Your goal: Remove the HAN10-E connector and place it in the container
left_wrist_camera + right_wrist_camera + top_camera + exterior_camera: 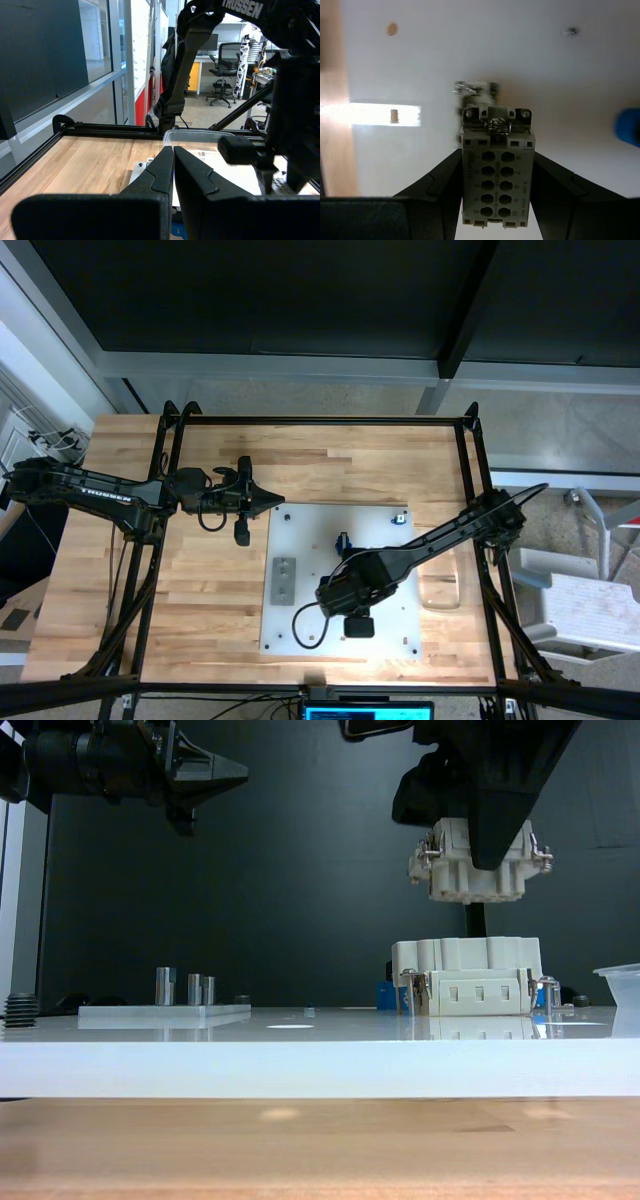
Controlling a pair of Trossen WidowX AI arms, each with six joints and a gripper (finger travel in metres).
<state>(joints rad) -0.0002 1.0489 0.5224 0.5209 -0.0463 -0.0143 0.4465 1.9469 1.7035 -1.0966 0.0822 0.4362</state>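
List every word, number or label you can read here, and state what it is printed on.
"TROSSEN": on the left arm, whose left gripper hangs shut over the board's left edge.
"TROSSEN": on the right arm, whose right gripper holds the HAN10-E connector above the board.
Marks on the connector's face: too small to read.

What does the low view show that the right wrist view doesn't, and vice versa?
Low view only: the connector hangs clear above its beige socket; the rim of the container at the right; the left gripper parked high at the left, shut. Right wrist only: the connector's two rows of dark pin holes. Both: the right gripper shut on the connector over the white board.
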